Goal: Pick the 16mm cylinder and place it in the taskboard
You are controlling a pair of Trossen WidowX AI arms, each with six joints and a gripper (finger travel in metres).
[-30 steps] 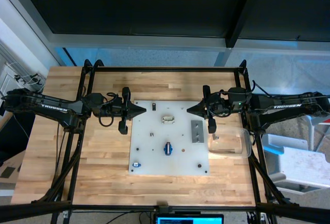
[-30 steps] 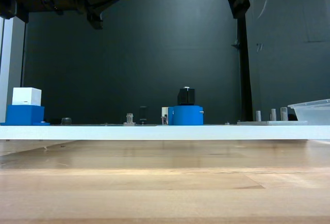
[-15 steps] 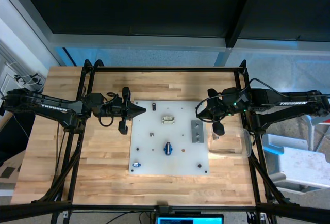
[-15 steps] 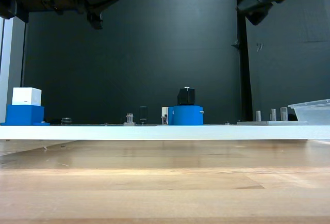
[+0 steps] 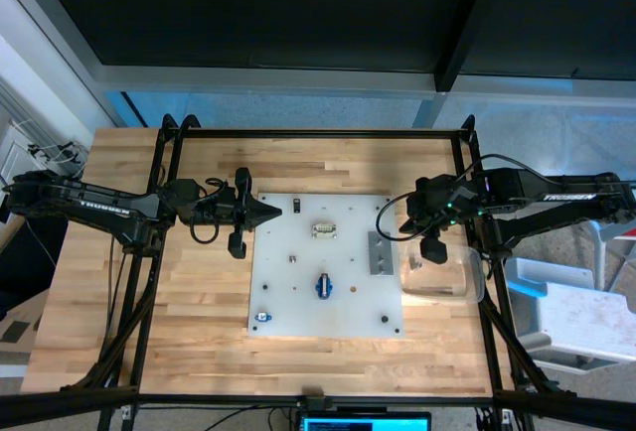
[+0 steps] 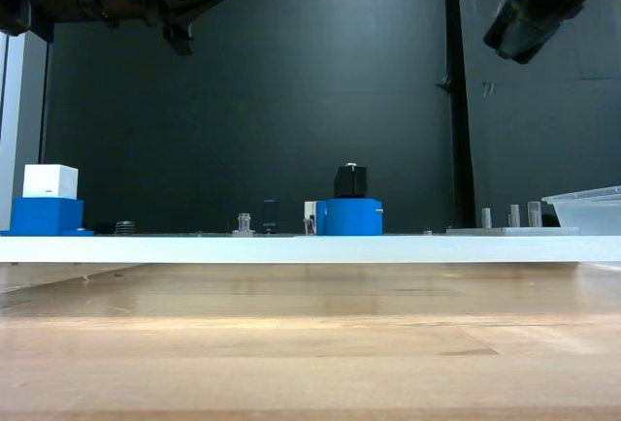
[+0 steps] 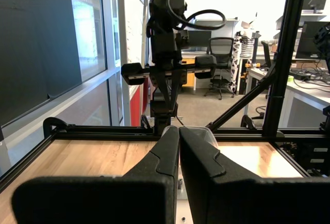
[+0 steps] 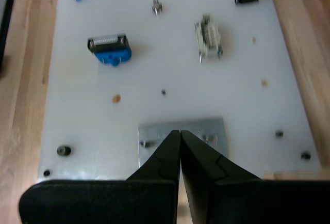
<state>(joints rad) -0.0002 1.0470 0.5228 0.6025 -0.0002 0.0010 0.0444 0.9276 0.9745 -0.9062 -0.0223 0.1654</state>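
Wooden tabletop carried the white taskboard; the 16mm cylinder lay in the clear bin just beside it. Farther back, the right end effector hung above the bin's far left corner and the left end effector above the board's far left edge, both pressed together.

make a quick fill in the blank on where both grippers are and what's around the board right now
1. The left gripper, fingers shut, hangs near the taskboard's ___ edge.
2. The right gripper, fingers ___, points down at the grey metal block.
3. In the high view, the clear bin lies to the ___ of the taskboard.
Missing words: left; shut; right.
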